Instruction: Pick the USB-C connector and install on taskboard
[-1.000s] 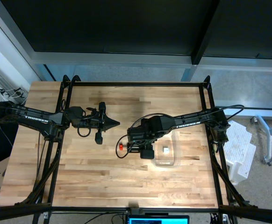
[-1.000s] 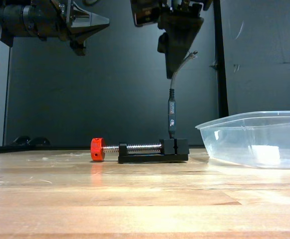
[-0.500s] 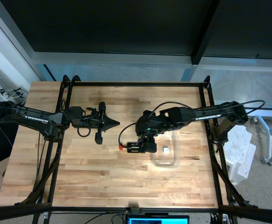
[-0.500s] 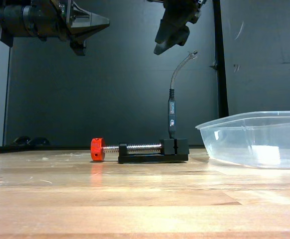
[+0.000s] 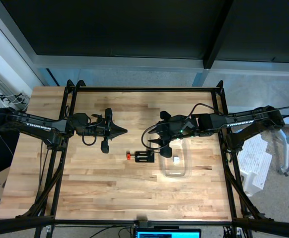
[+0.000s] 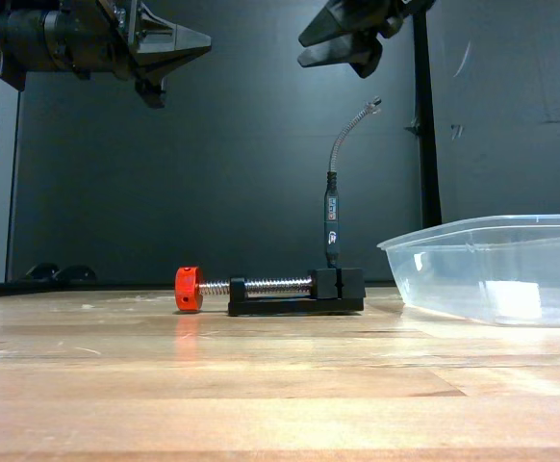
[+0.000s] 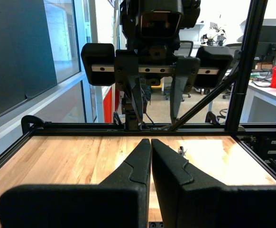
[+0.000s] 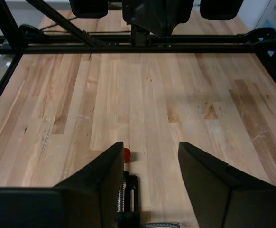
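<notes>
So, right tool (image 6: 309, 50): open; USB-C connector (image 6: 331, 217) stood below it in the taskboard (image 6: 338, 287).
left tool (image 6: 203, 40): clenched (parked, well apart).
Risk: a careless brush from the right tool might unseat it.

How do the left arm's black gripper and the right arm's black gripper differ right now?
Fingers: the left gripper is shut, while the right gripper is open.
Place: the left gripper hangs left of the black, orange-knobbed taskboard, well apart from it. The right gripper hangs above and slightly beyond it, near the clear plastic tray.
Shared: both are raised and empty. The thin black USB-C connector stands upright in the taskboard.
</notes>
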`<state>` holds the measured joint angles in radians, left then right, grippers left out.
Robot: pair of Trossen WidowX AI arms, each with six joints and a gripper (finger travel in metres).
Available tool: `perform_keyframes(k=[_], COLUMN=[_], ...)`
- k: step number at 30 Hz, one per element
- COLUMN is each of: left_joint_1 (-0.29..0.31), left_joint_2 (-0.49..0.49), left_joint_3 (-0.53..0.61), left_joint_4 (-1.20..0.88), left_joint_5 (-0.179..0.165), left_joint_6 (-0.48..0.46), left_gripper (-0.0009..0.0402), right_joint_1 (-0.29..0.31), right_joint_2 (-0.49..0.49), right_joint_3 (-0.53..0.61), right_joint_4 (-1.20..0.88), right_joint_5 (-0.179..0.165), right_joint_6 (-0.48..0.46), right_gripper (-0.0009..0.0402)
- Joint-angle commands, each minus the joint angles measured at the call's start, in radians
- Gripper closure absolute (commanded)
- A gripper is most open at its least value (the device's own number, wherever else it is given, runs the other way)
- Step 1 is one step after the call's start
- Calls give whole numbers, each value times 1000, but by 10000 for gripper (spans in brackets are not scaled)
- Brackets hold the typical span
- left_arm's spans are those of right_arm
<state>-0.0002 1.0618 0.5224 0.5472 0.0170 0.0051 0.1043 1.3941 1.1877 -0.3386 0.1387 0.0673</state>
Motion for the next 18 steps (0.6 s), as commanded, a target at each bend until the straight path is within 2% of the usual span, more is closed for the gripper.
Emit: perform_keyframes(k=[1, 10, 11, 14, 16, 18], left_joint_1=[0, 0, 0, 0, 0, 0], left_joint_2=[0, 0, 0, 0, 0, 0], left_joint_3=[0, 0, 0, 0, 0, 0], left_joint_4=[0, 0, 0, 0, 0, 0], left_joint_5=[0, 0, 0, 0, 0, 0], left_joint_6=[0, 0, 0, 0, 0, 0], left_gripper=[393, 393, 393, 393, 393, 393], right_joint_1=[-8, -25, -26, -39, -47, -48], right_joint_2=[-38, -139, -151, -179, -197, -212], right_joint_3=[-58, -211, -229, -284, -313, -342], right_joint_4=[58, 254, 282, 368, 401, 437], right_joint_5=[0, -13, -19, -69, -81, -79], right_joint_6=[-10, -54, -55, -50, -54, -54], right_gripper=[269, 342, 351, 381, 397, 390])
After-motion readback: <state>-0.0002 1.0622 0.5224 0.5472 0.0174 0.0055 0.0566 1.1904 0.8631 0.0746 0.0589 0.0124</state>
